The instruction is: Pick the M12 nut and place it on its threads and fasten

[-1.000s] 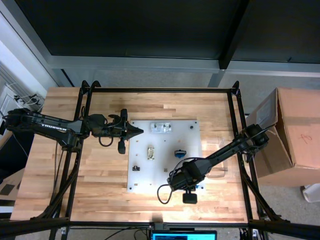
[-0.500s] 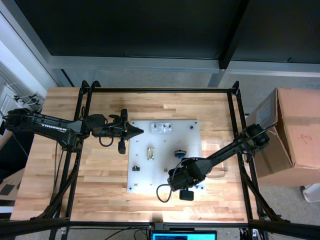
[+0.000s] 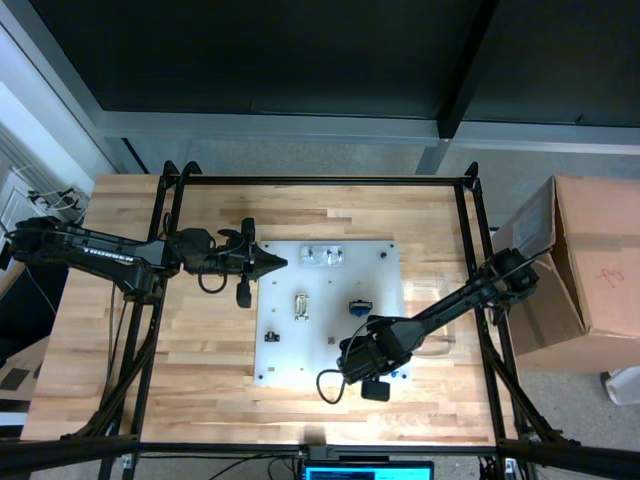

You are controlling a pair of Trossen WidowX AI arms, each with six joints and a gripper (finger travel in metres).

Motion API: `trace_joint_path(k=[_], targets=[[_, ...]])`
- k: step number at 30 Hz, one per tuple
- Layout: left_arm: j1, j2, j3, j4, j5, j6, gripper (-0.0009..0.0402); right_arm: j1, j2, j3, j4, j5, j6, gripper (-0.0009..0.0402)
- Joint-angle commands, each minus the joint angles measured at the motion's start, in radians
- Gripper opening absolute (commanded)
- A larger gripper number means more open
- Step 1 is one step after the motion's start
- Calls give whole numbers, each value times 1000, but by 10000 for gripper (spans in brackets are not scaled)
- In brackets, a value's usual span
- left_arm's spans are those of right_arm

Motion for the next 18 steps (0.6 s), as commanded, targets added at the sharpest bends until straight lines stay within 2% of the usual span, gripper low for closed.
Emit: trace_joint_path(k=[1, 4, 5, 8, 9, 10, 11, 18], targets=[[0, 0, 0, 0, 0, 0, 0, -1, 0, 0, 11, 5, -2, 0], [0, 0, 0, 2, 0, 0, 0, 0, 0, 0, 25, -49, -16, 0], [0, 0, 0, 2, 0, 0, 0, -1, 2, 0, 33, -87, -33, 0], [0, 0, 0, -2, 0, 0, 0, 0, 2, 0, 47, -267, -94, 0], [0, 0, 0, 0, 0, 0, 0, 0, 2, 0, 46, -304, -109, 0], [0, 0, 0, 1, 0, 0, 0, -1, 2, 0, 43, -305, -112, 0], [0, 0, 0, 2, 0, 0, 0, 0, 2, 0, 37, -285, -110, 0], [0, 0, 0, 1, 0, 0, 0, -1, 0, 4, 0, -14, -51, 0]])
